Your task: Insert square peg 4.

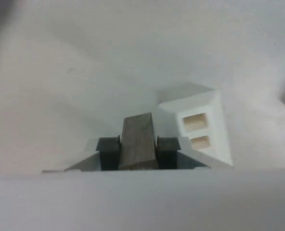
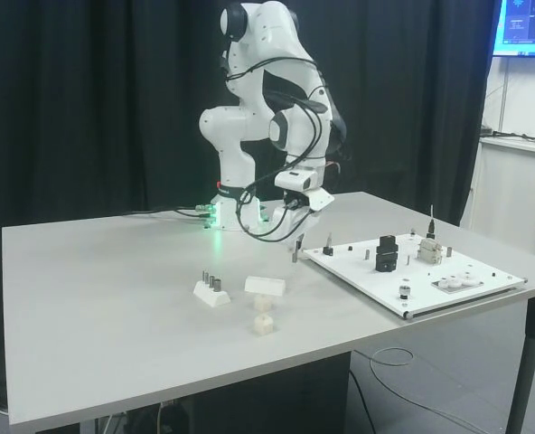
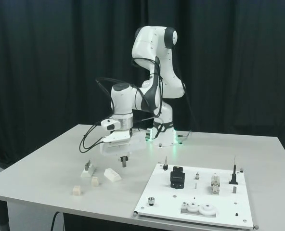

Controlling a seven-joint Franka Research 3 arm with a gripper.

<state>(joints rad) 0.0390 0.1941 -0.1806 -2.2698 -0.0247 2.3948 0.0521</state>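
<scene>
The grey table (image 2: 96, 271) carries a white task board (image 3: 152, 190) on one side. The white arm's gripper (image 1: 138, 151) hangs above the bare tabletop, clenched on the grey square metal peg (image 1: 138, 144), carried upright for insertion. A white slotted block holder (image 1: 200, 127) lies just beside.

I see grey square peg (image 1: 138, 142) clamped between black fingers (image 1: 108, 147), upright, above table, beside white holder (image 1: 200, 126)

Bare table (image 3: 56, 166) lies open around the hand (image 3: 124, 163); the white block (image 3: 112, 174) sits just beside.
</scene>
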